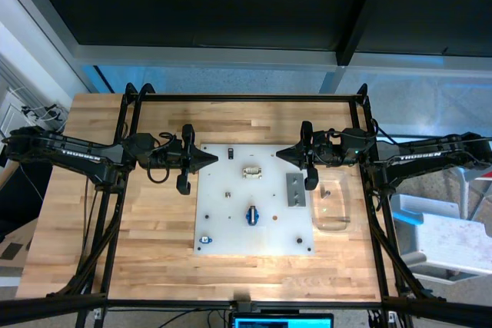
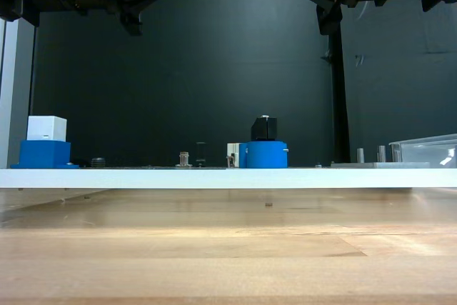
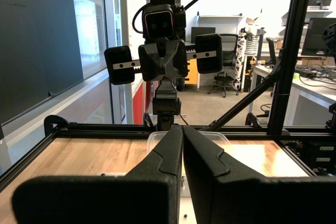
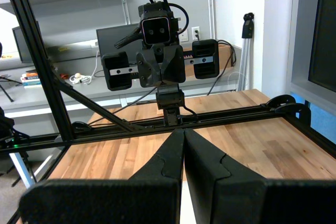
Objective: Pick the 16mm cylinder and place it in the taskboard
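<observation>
Since the left gripper (image 1: 214, 157) and right gripper (image 1: 280, 154) hang clenched and empty, tips facing, above the taskboard (image 1: 231, 220), and the cylinder, probably in the tray (image 1: 338, 226) under the right one, is indistinct, a blind descent could miss it.

The taskboard (image 1: 231, 224) is a big white square with small holes, lying flat mid-tabletop (image 1: 115, 213). It has a blue fitting (image 1: 251, 215) in the middle, a grey metal block (image 1: 295, 189) on the right and a beige connector (image 1: 251, 170) on the far side. The left gripper (image 1: 214, 157) and right gripper (image 1: 279, 154) hover over its far edge, fingers pressed together.
</observation>
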Robot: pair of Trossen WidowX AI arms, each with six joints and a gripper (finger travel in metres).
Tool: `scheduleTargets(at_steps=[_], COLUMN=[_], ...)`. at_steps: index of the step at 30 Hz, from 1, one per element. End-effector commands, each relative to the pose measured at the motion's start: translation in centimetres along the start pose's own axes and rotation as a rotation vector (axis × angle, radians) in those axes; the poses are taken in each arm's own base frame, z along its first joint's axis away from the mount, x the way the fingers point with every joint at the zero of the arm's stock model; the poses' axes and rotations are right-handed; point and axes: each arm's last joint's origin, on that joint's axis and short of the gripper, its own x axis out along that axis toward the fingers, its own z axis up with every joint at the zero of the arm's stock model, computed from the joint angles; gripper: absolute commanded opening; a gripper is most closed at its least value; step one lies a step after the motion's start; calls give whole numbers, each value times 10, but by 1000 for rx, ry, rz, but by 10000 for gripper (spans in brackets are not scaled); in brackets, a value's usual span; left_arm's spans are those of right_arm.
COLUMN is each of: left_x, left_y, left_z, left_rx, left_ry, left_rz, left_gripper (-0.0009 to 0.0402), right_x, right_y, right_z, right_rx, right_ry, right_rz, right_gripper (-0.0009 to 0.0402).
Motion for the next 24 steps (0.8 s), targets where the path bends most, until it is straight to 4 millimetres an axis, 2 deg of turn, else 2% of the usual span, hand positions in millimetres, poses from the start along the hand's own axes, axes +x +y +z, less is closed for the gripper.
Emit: scheduleTargets(at_steps=[1,24], left_x=[0,0], left_y=[0,0], left_z=[0,0], left_rx=[0,0], left_ry=[0,0], left_rz=[0,0], left_gripper=[0,0], right_x=[0,0], right_y=[0,1], right_z=[0,3], right_rx=[0,9], right_ry=[0,-5], right_rz=[0,10], right_gripper=[0,0])
